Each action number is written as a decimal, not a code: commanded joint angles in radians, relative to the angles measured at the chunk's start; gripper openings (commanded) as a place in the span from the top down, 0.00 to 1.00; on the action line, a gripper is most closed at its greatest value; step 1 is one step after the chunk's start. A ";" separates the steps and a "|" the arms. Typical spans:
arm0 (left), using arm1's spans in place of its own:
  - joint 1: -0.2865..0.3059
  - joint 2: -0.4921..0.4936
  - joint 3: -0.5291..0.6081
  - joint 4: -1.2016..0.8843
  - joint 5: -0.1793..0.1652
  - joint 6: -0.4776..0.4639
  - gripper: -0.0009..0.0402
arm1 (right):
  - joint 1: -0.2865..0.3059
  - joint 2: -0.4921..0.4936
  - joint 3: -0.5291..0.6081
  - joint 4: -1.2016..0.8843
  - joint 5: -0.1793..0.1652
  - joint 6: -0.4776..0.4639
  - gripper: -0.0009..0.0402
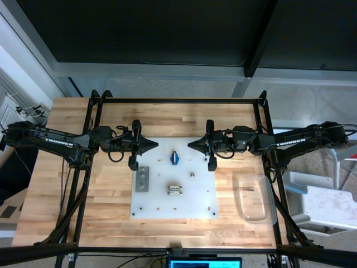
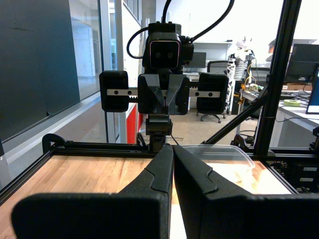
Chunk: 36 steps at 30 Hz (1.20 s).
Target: Remove the HAN10-E connector and place it in the container
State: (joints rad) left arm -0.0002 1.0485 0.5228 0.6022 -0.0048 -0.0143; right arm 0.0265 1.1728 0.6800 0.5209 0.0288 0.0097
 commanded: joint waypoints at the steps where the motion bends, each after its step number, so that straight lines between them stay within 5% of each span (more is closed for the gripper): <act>1: 0.000 0.000 0.000 0.000 0.000 0.000 0.98 | 0.000 0.000 0.000 0.000 -0.004 0.009 0.98; 15: 0.000 0.000 0.000 0.000 0.000 0.000 0.98 | 0.002 0.000 0.031 -0.025 -0.005 0.069 0.98; 36: 0.000 0.000 0.000 0.000 0.000 0.000 0.98 | 0.057 0.078 0.492 -0.882 -0.004 0.088 0.98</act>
State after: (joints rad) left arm -0.0002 1.0489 0.5228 0.6022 -0.0048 -0.0143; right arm 0.0753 1.2320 1.1400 -0.3187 0.0223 0.0986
